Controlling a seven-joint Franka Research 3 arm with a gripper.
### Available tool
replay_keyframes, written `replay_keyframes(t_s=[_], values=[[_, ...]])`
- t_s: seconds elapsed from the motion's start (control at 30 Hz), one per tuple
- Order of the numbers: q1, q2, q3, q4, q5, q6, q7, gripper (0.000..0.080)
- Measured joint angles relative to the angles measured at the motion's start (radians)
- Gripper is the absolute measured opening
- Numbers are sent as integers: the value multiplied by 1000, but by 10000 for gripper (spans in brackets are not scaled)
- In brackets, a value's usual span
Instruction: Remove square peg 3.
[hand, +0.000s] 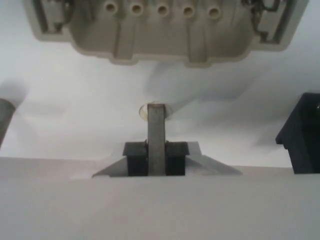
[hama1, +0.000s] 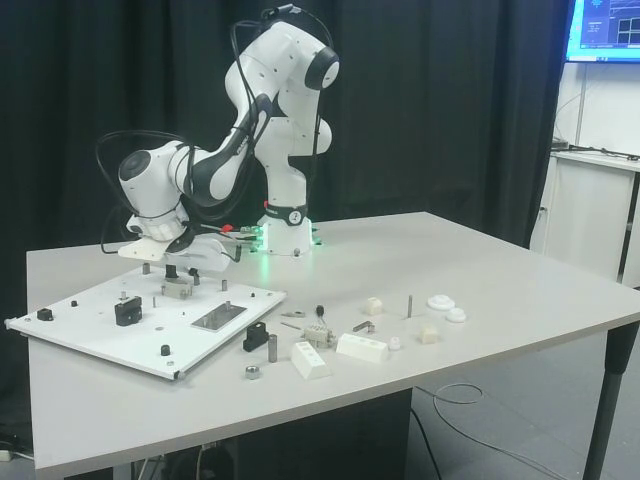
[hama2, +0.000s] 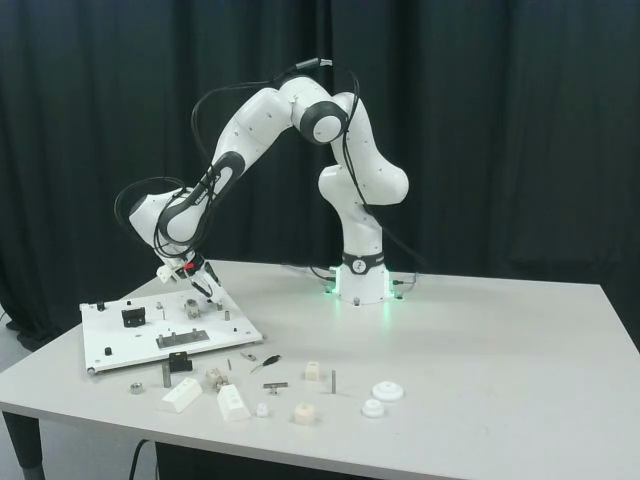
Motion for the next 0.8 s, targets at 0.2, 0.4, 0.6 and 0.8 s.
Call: replay_keyframes(t_s=[0.2,0.4,0.6,0.8], values=[[0,0,1,1,-3,0,0,74],[0,0,3,2,-9,-1,0,74],[0,0,6,3,-16,-2,0,74],[0,0,9,5,-24,-2,0,74]])
